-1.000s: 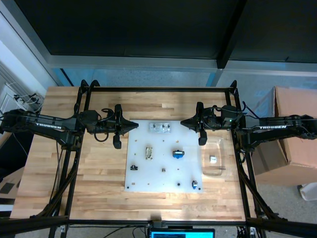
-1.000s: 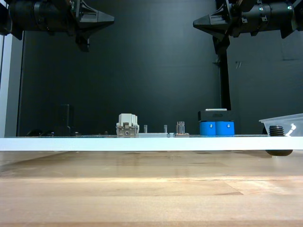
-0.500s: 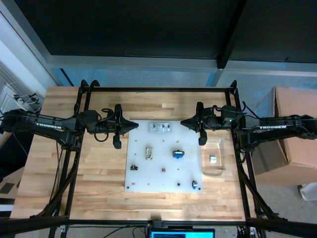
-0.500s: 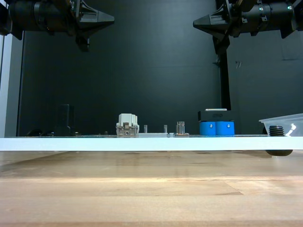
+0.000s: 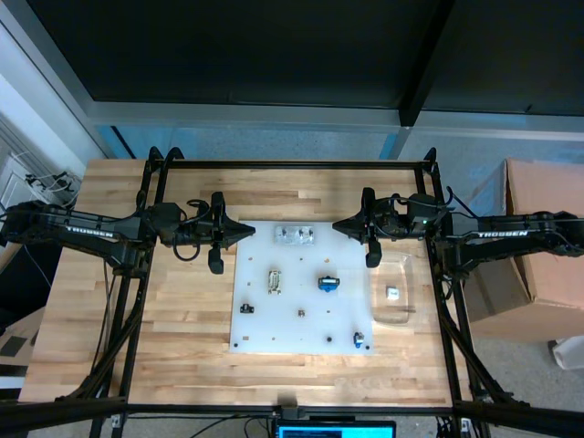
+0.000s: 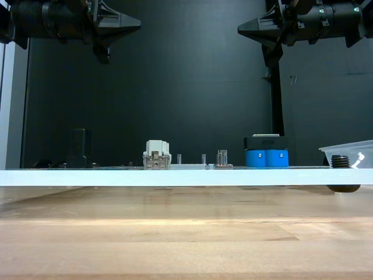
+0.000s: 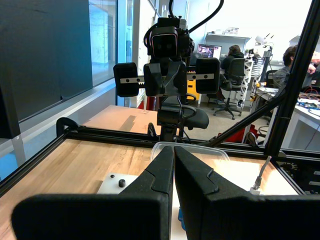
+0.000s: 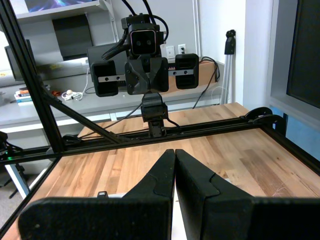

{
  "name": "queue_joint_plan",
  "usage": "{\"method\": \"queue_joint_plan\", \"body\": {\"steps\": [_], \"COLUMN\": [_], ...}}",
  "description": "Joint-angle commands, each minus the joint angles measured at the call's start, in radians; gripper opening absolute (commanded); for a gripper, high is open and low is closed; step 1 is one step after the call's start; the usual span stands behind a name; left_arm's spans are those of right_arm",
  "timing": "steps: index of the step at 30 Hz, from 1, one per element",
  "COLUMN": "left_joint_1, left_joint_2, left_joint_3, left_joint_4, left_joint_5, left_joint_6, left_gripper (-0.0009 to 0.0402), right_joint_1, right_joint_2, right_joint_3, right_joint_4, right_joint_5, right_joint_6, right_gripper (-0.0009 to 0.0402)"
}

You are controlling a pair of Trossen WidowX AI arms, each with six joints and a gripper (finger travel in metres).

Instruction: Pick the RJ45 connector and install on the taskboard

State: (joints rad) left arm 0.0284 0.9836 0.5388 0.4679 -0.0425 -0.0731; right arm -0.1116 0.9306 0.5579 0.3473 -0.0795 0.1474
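Note:
My left gripper [image 5: 251, 232] hangs high over the far left edge of the white board [image 5: 274, 324], shut with nothing between its fingers [image 7: 160, 170]. Over the board's far right edge, level with it, my right gripper [image 5: 336, 226] is also shut and empty, its fingers [image 8: 162, 172] pressed together. The blue jack [image 5: 359, 340] stands at the board's near right corner with a small dark grey piece on top; I cannot tell for certain that this is the connector. In the clear tray [image 5: 401, 269] the white block [image 5: 391, 293] looks pale, with nothing darker on it.
The board also carries a beige socket [image 5: 273, 282], a blue-and-black part [image 5: 328, 283] and a clear fixture [image 5: 296, 235] at its far edge. A black frame [image 5: 292, 165] rings the wooden table. A cardboard box [image 5: 538, 246] stands off the right side.

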Motion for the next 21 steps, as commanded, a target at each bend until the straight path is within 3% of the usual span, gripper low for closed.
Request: {"method": "queue_joint_plan", "body": {"steps": [1, 15, 17, 21], "left_joint_1": [0.0, 0.0, 0.0, 0.0], "left_joint_2": [0.0, 0.0, 0.0, 0.0], "left_joint_3": [0.0, 0.0, 0.0, 0.0], "left_joint_4": [0.0, 0.0, 0.0, 0.0], "left_joint_5": [0.0, 0.0, 0.0, 0.0], "left_joint_6": [0.0, 0.0, 0.0, 0.0], "left_gripper": [0.0, 0.0, 0.0, 0.0], "right_joint_1": [0.0, 0.01, 0.032, 0.088], "right_joint_2": [0.002, 0.005, 0.005, 0.005], "right_joint_3": [0.0, -0.003, -0.01, -0.026], "right_joint_4": [0.0, 0.047, 0.069, 0.089], "right_joint_5": [0.0, 0.003, 0.023, 0.115], "right_joint_6": [0.001, 0.0, -0.005, -0.011], "right_gripper": [0.0, 0.0, 0.0, 0.0]}}
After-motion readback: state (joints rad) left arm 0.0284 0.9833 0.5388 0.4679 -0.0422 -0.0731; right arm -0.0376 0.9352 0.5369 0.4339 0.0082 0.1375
